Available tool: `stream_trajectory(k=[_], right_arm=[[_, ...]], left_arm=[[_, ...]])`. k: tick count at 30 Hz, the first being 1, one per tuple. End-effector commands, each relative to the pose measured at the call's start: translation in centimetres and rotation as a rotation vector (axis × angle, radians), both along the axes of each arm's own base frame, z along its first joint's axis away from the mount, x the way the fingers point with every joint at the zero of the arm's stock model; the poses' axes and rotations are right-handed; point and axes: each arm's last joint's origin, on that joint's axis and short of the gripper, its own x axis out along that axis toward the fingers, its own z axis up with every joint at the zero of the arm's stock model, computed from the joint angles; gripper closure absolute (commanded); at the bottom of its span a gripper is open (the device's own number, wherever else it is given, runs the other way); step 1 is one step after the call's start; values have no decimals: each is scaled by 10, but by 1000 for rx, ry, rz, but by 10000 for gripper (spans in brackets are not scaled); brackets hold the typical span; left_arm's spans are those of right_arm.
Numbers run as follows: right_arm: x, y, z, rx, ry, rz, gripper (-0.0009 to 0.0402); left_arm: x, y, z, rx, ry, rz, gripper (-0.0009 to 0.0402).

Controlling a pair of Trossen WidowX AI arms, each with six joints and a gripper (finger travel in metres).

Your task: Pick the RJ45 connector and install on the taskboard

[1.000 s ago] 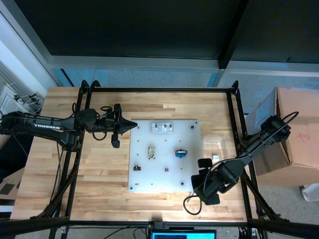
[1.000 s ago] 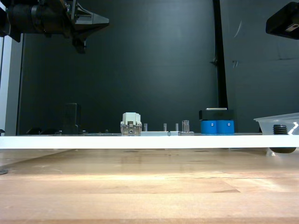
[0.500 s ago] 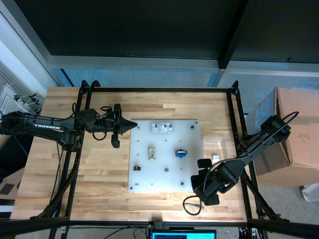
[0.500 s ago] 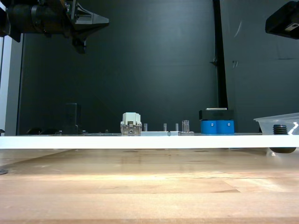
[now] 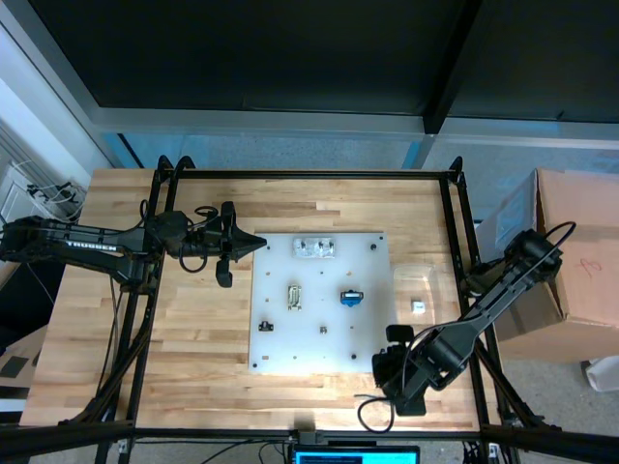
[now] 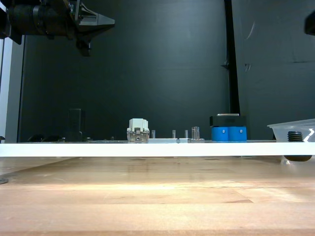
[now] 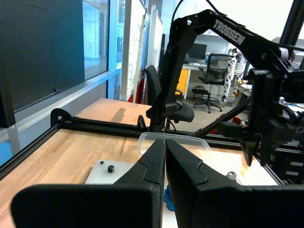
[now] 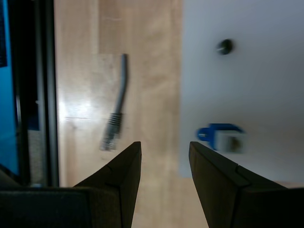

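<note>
RJ45 connector (image 8: pixel 110 133) lies free on the worktop (image 8: pixel 142 71) beside the taskboard (image 8: pixel 247 85), not yet picked. Right pincer (image 8: pixel 164 145) hovers over it, spread and empty. Left pincer (image 5: pixel 253 244) is pressed together, raised at the board's left edge. Blue socket (image 8: pixel 223 137), probably its seat, looks unfilled.

The high view is taken from above the near edge of the desk (image 5: pixel 193 329), angled down and away, covering the task board (image 5: pixel 290 348). The low view is set level at desk-top height, close to the board. The left wrist view is directed along the closed left claw (image 7: pixel 165 142), from the board's left side across it. The right wrist view is aimed down past the parted right claw (image 8: pixel 165 144). The board's near edge is shared by the high, low and right wrist views.
</note>
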Motion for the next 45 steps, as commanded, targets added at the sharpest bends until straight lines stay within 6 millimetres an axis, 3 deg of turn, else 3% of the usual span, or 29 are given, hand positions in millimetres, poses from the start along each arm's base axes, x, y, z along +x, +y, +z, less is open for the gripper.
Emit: stream_trajectory(k=[1, 14, 21, 27, 45], right_arm=[[-4, 11, -7, 26, 17, -19, 256], [-10, 49, -45, 120, 105, -129, 256], [-9, 52, -59, 117, 152, -257, 256], [-6, 59, -74, 119, 151, -257, 256], [-6, 54, -79, 76, 119, -252, 256]], left_arm=[[0, 0, 0, 0, 0, 0, 393], [0, 0, 0, 0, 0, 0, 393], [0, 0, 0, 0, 0, 0, 393], [0, 0, 0, 0, 0, 0, 393], [0, 0, 0, 0, 0, 0, 393]])
